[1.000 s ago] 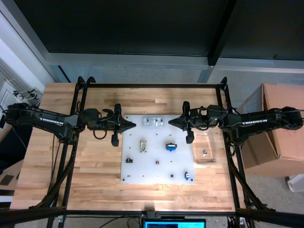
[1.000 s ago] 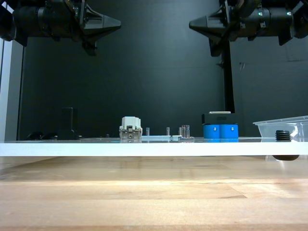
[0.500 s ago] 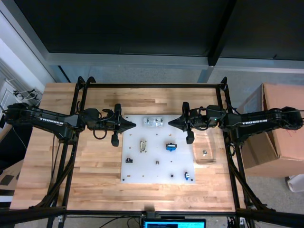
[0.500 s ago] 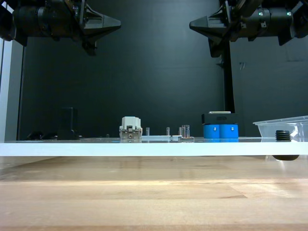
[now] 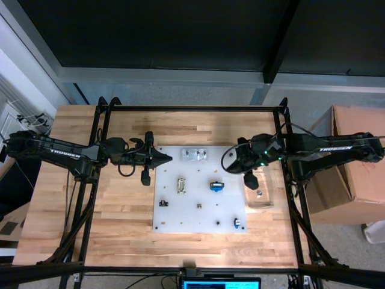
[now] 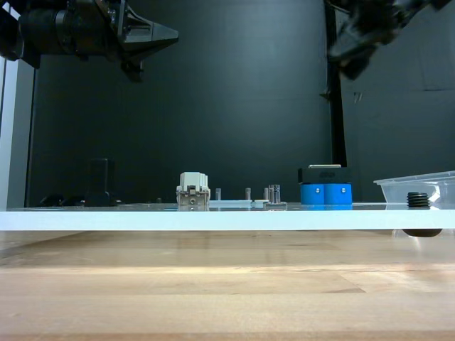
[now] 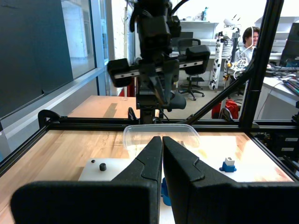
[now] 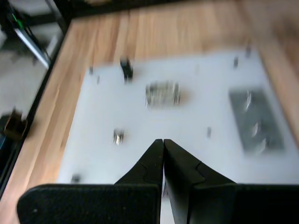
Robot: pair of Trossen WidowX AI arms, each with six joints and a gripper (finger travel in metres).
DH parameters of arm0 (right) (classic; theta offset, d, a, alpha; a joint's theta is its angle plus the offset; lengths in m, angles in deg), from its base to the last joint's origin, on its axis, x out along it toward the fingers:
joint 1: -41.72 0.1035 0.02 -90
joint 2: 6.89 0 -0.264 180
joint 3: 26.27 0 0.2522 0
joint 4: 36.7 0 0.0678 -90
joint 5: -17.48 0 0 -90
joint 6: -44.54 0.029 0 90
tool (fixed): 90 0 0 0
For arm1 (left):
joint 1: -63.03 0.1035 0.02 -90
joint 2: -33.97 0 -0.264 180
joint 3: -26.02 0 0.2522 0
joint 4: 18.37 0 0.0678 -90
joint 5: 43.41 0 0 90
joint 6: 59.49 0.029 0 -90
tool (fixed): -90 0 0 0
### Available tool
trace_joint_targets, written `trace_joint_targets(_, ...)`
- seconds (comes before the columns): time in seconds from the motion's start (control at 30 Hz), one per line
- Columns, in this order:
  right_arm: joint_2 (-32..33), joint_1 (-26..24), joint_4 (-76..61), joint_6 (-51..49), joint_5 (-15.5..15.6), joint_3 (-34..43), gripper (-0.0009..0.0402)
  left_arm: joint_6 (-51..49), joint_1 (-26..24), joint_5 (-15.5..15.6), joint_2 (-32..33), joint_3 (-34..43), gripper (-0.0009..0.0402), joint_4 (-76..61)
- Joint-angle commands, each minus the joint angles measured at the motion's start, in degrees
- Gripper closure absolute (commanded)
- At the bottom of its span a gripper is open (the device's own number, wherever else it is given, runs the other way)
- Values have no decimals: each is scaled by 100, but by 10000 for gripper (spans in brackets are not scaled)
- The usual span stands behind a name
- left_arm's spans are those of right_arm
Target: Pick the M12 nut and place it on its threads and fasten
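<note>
The left gripper (image 5: pixel 169 158) hangs high over the white board's (image 5: pixel 180 217) far left edge, its 2 fingers pressed together. The right gripper (image 8: pixel 163 143) is tilted down over the board's far right part, fingers also together. The M12 nut (image 5: pixel 259 194) lies free in the clear tray (image 5: pixel 264 206), apart from its bare-ribbed stud (image 6: pixel 419 200).

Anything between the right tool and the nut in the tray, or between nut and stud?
Only the wall of the clear tray: the nut lies free inside, the bare stud stands outside on the board. The right tool, shut, hangs high over the board beside the tray; the left tool, shut, high over its far left corner.
</note>
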Motion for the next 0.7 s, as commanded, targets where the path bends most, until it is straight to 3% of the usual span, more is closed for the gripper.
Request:
trace_joint_targets(0.03,7,251,-1064,328,-236,304,393,0,0,-2,0,0,393,2)
trace_joint_targets(0.3,7,647,-2918,907,-275,612,393,0,0,-2,0,0,393,2)
trace_joint_targets(0.7,199,1067,-4489,1403,-289,610,393,0,2,-2,0,0,393,2)
